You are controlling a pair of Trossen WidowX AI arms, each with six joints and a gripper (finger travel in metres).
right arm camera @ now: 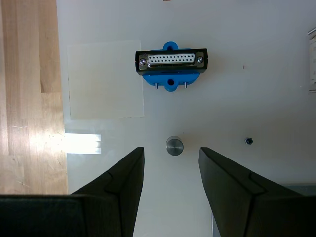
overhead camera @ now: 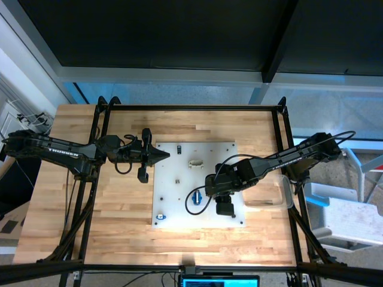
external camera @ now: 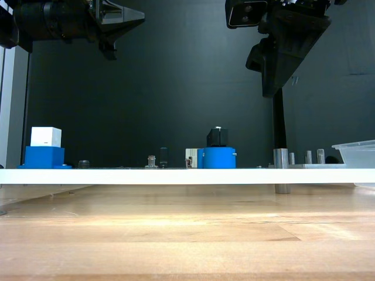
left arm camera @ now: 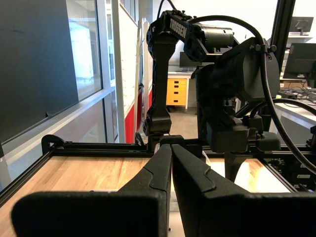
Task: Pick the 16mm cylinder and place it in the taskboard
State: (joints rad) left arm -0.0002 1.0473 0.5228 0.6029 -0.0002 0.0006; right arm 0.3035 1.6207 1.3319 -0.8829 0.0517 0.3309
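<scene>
The 16mm cylinder [right arm camera: 174, 146] is a small round metal peg standing upright in the white taskboard [right arm camera: 247, 74], a short way from the blue fitting [right arm camera: 171, 74] that carries a multi-pin connector. My right gripper [right arm camera: 171, 154] hangs open above it, one finger on each side and neither touching it. In the low view the peg [external camera: 282, 158] pokes up through the taskboard [external camera: 176, 175], with the right gripper [external camera: 272, 88] well above. The right gripper [overhead camera: 222, 203] covers the peg in the high view. My left gripper [overhead camera: 161, 154] is shut and empty, hovering at the taskboard's [overhead camera: 179, 203] left edge.
A clear plastic tray [overhead camera: 266, 194] sits just off the board's right edge. On the board stand a blue base with a white cube [external camera: 45, 146], a blue round fitting [external camera: 219, 157] and small pegs [external camera: 309, 156]. Black frame bars run around the table.
</scene>
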